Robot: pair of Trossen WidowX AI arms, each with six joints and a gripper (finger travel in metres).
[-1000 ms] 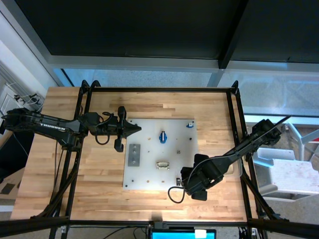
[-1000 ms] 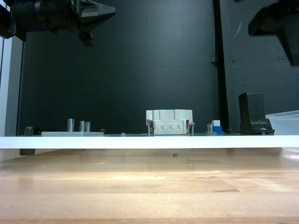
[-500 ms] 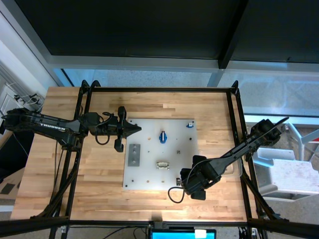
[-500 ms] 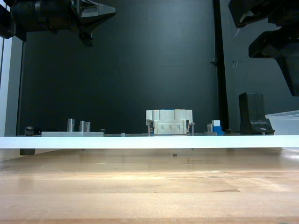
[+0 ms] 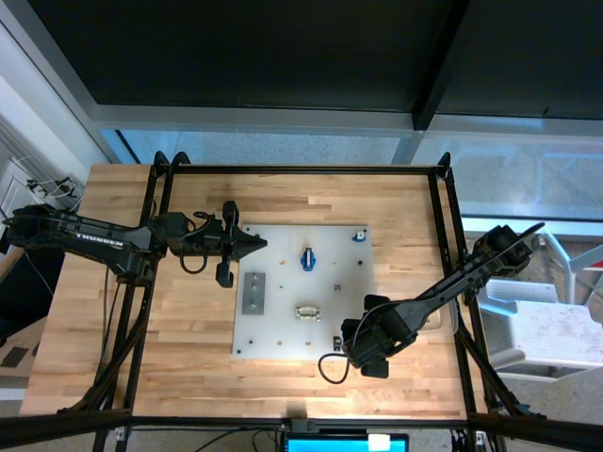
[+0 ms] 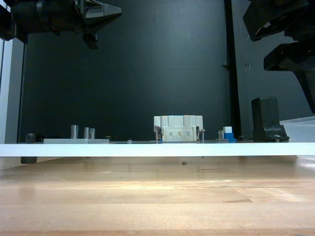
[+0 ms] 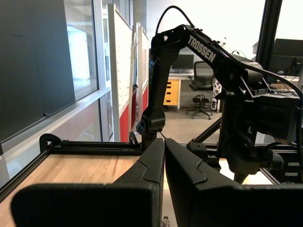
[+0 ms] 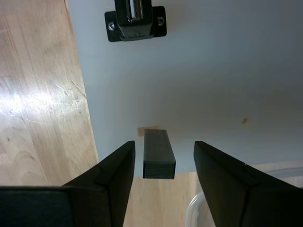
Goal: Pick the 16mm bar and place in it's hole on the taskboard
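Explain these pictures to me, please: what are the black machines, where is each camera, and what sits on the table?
These are two robot arms, mounted at the left and right edges of a wooden table. One camera looks down from above, one looks level along the tabletop, and one rides on each arm's wrist. On the table lies a white board carrying a grey block, a white connector and a blue piece. The left tool is shut, holds nothing and hovers high over the board's far left corner. The right tool is open above the board's near right corner. Between its fingers a dark bar seems to stand on end on the board, touched by neither. Whether it sits in a hole I cannot tell.
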